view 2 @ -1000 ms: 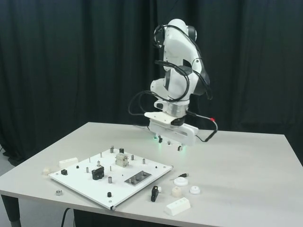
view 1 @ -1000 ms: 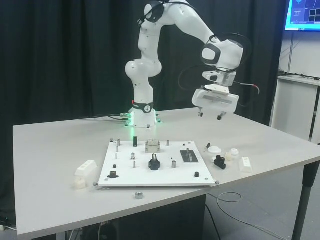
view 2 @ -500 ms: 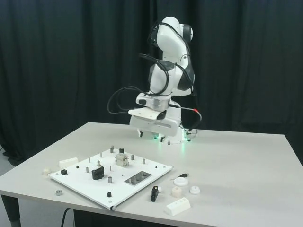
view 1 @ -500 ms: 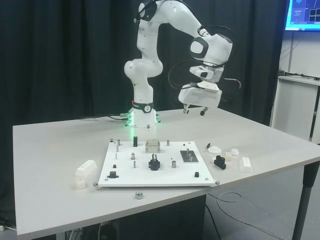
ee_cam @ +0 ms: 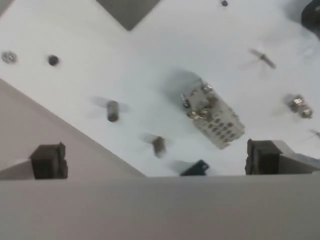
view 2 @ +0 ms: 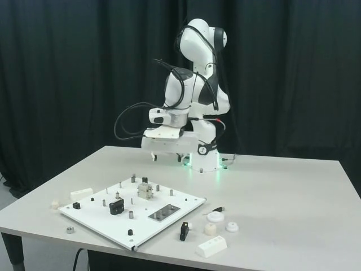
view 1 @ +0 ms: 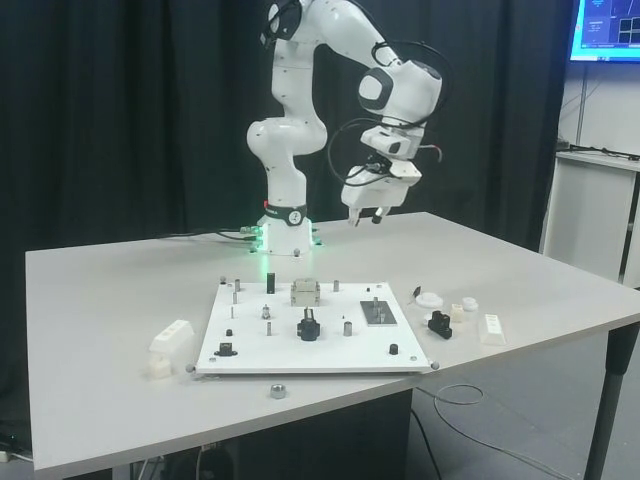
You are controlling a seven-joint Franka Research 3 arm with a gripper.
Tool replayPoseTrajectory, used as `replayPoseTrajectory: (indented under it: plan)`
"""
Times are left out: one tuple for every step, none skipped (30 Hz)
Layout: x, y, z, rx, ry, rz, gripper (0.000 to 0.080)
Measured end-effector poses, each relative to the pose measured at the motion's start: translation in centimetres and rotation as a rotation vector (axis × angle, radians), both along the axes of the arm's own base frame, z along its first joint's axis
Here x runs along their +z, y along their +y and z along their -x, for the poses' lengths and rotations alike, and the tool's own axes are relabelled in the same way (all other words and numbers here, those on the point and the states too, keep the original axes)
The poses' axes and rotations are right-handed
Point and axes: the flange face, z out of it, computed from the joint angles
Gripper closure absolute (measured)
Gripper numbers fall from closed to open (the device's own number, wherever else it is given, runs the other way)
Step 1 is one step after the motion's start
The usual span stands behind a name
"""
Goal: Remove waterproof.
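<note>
While the gripper (view 1: 366, 216) hangs high with its fingers wide apart and empty, the plug (ee_cam: 212, 116) sits on the white board (view 1: 300, 345). It is a grey block with rows of small holes, in the middle of the wrist view.

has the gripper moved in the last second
Yes. In the first room view the gripper has swung from above the table's right side toward the arm's base, and now hangs high over the far end of the white board.
</note>
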Motion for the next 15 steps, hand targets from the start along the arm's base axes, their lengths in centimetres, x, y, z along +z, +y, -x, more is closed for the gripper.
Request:
replayPoseTrajectory:
  plan:
    - [0.1, -0.2, 0.0, 0.019, 0.003, -0.002, 0.0003]
    - [0.2, -0.4, 0.1, 0.040, 0.007, -0.005, 0.0003]
    - [0.4, -0.6, 0.1, 0.064, 0.011, -0.008, 0.0003]
    - [0.5, -0.8, 0.1, 0.090, 0.016, -0.012, 0.0003]
    - [0.6, -1.0, 0.2, 0.114, 0.020, -0.016, 0.0003]
    - [0.7, -1.2, 0.2, 0.138, 0.024, -0.020, 0.0003]
    - [0.8, -1.4, 0.2, 0.157, 0.027, -0.024, 0.0003]
    - [0.9, -1.6, 0.3, 0.174, 0.029, -0.027, 0.0003]
    - [1.0, -1.8, 0.3, 0.190, 0.031, -0.030, 0.0003]
    - [1.1, -2.0, 0.3, 0.204, 0.031, -0.032, 0.0003]
    - [1.2, -2.1, 0.3, 0.217, 0.031, -0.033, 0.0003]
    - [1.3, -2.3, 0.4, 0.231, 0.030, -0.035, 0.0003]
    - [1.3, -2.5, 0.4, 0.245, 0.028, -0.035, 0.0003]
    - [1.4, -2.6, 0.4, 0.256, 0.027, -0.035, 0.0003]
    - [1.4, -2.8, 0.4, 0.264, 0.025, -0.034, 0.0003]
